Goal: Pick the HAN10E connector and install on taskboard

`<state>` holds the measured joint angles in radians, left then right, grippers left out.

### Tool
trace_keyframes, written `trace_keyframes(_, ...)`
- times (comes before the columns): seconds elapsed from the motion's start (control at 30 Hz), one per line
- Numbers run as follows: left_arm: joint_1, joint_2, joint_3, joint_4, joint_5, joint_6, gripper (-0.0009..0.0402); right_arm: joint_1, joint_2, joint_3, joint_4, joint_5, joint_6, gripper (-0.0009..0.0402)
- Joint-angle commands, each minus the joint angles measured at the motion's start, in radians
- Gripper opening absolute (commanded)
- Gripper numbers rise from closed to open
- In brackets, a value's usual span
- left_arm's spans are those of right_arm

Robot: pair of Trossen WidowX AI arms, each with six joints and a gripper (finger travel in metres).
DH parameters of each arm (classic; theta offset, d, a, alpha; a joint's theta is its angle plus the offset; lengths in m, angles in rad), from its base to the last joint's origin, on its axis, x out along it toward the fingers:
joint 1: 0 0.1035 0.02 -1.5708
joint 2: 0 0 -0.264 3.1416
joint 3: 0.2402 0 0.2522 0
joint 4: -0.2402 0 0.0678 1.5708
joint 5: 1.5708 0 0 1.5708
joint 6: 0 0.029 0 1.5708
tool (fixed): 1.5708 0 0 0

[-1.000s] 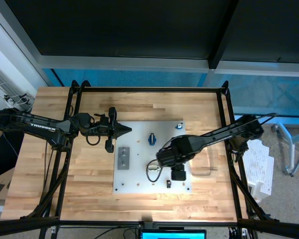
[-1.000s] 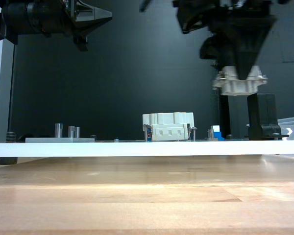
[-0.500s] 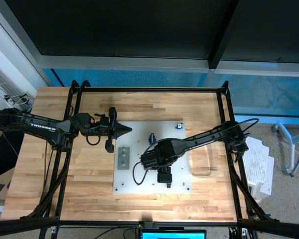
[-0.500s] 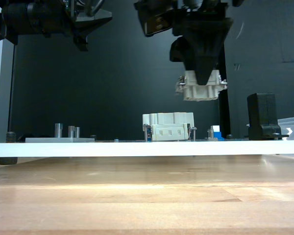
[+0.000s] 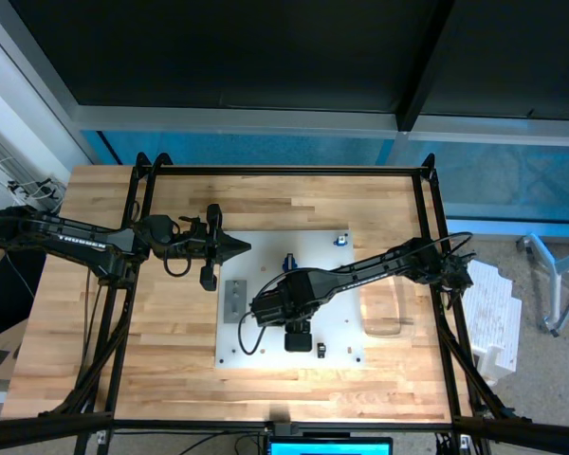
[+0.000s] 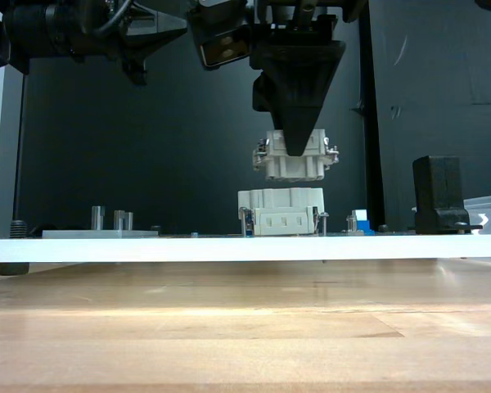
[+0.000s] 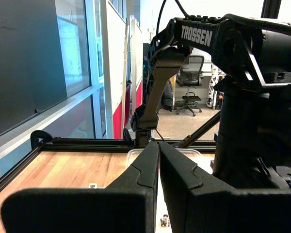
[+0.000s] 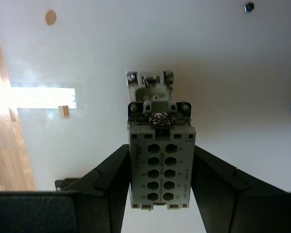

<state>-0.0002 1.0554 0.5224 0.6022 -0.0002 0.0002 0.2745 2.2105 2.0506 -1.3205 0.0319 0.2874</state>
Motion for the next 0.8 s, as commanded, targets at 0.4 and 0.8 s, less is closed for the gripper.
trace_keyframes(0.4,0.0,0.0,0.0,0.0,0.0,0.0,0.0001,-0.002,0.024,0.035,0.008,0.002,-0.01,0.0043)
trace_keyframes(0.8,0.0,0.0,0.0,0.001,0.0,0.0,0.0001,-0.006,0.048,0.034,0.018,-0.002,-0.023,0.0043)
